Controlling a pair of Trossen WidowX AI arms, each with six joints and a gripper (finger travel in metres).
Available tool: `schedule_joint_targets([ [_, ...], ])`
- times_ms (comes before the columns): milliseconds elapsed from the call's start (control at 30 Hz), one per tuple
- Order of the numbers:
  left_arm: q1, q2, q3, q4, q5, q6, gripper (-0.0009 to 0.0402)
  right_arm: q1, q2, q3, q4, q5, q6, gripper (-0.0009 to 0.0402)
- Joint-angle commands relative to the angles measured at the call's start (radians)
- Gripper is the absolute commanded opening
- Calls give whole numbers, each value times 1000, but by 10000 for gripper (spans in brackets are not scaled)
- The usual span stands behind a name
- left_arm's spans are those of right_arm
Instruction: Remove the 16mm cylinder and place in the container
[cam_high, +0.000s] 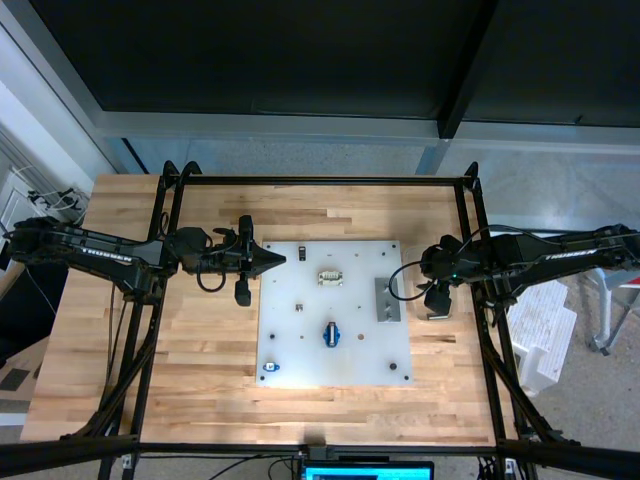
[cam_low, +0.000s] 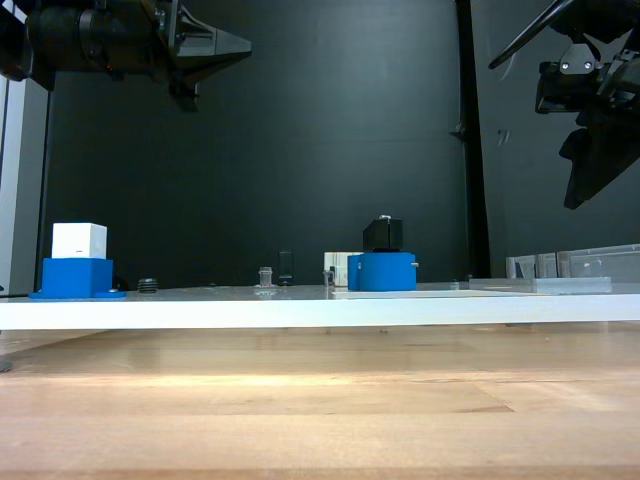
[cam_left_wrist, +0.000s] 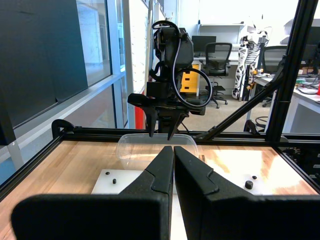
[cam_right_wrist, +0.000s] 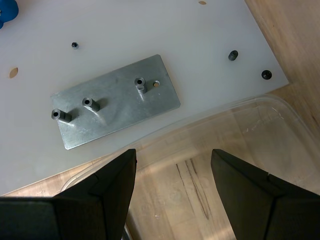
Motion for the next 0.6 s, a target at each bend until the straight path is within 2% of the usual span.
schedule_joint_targets([
  [33, 0, 0, 0, 0, 0, 0, 0, 0, 0, 1, 1, 0, 0, 208],
  [367, 0, 0, 0, 0, 0, 0, 0, 0, 28, 18, 69, 3, -32, 208],
  [600, 0, 0, 0, 0, 0, 0, 0, 0, 86, 31, 362, -10, -218, 208],
])
